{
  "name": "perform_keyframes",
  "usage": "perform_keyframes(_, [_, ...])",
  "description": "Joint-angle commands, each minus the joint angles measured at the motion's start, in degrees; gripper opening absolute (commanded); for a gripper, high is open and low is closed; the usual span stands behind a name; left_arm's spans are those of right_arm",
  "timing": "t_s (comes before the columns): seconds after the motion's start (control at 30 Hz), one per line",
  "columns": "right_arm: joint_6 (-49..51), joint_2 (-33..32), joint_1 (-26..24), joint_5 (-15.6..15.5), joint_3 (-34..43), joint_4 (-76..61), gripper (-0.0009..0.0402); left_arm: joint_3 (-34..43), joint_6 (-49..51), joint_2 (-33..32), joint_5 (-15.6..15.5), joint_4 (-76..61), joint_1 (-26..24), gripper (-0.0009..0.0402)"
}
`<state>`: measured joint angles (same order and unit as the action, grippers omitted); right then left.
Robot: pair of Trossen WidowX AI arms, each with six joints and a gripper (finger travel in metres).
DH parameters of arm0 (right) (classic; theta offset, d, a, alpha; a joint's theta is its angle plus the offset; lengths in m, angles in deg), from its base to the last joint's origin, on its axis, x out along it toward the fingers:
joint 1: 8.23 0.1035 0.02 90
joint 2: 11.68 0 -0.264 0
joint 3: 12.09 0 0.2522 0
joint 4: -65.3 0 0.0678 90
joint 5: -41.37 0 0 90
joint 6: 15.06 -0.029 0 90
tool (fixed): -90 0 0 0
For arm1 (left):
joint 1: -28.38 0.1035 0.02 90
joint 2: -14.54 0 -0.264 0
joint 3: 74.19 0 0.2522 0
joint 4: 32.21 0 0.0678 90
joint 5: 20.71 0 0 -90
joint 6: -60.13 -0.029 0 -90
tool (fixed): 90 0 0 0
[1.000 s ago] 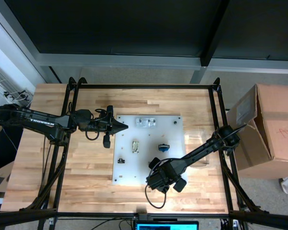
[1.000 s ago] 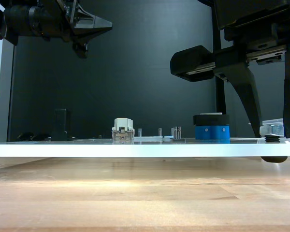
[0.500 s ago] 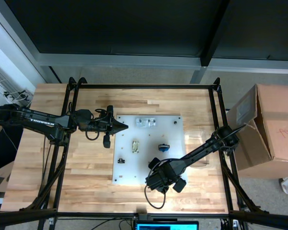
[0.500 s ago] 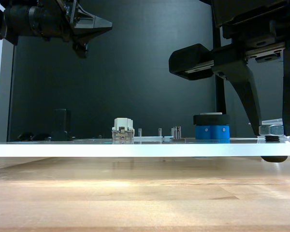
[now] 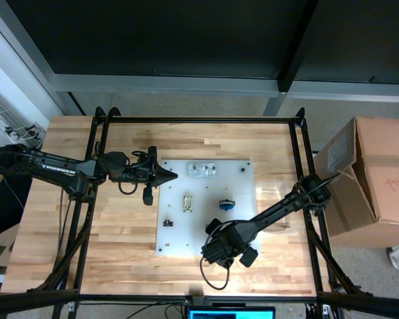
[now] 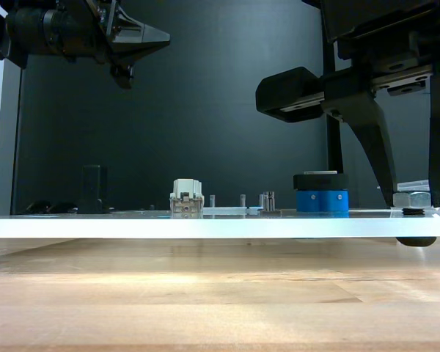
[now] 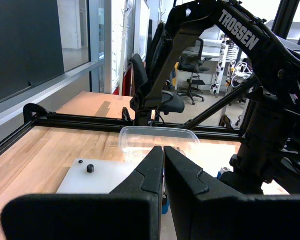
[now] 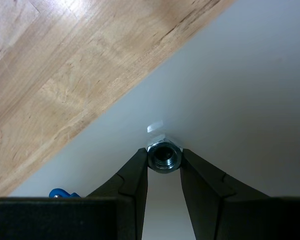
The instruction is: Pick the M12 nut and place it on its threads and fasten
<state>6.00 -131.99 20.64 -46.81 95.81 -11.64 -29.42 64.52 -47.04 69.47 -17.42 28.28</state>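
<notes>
The small silver nut [image 8: 164, 156] is pinched between my right gripper's fingers [image 8: 135, 172]. In the low view the nut [image 6: 412, 199] sits level on top of the black ribbed stud [image 6: 411, 212], of which only a thin strip shows beneath it. My right gripper [image 6: 414, 199] points straight down at the near right part of the white board [image 5: 176, 239], shut on the nut. In the high view the right gripper [image 5: 221, 251] hides both nut and stud. My left gripper [image 5: 169, 175] hangs high over the board's far left edge, shut and holding nothing.
A blue-and-black round part [image 6: 320, 194], a white connector [image 6: 187, 198] and small silver posts [image 6: 268, 199] stand on the board. A clear tray [image 5: 272, 189] lies right of the board. A cardboard box [image 5: 372, 179] stands beyond the table's right edge.
The nut has sunk a little on the stud; less of the ribs shows under it than a second ago. The right gripper shifted slightly. The left arm has not moved.
</notes>
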Motion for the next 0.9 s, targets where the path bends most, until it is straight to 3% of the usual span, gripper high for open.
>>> perform_keyframes(0.03, [0.0, -0.3, 0.0, -0.2, -0.1, 0.0, 0.0023, 0.0, 0.0, 0.0, 0.0, 0.0, 0.0, 0.0000])
perform_keyframes(0.6, [-4.7, -0.3, 0.0, -0.2, -0.2, 0.2, 0.0023, 0.0, 0.0, 0.0, 0.0, 0.0, 0.0, 0.0000])
perform_keyframes(0.9, [-18.1, -0.3, -0.1, -0.2, -0.2, 0.3, 0.0023, 0.0, 0.0, 0.0, 0.0, 0.0, 0.0, 0.0000])
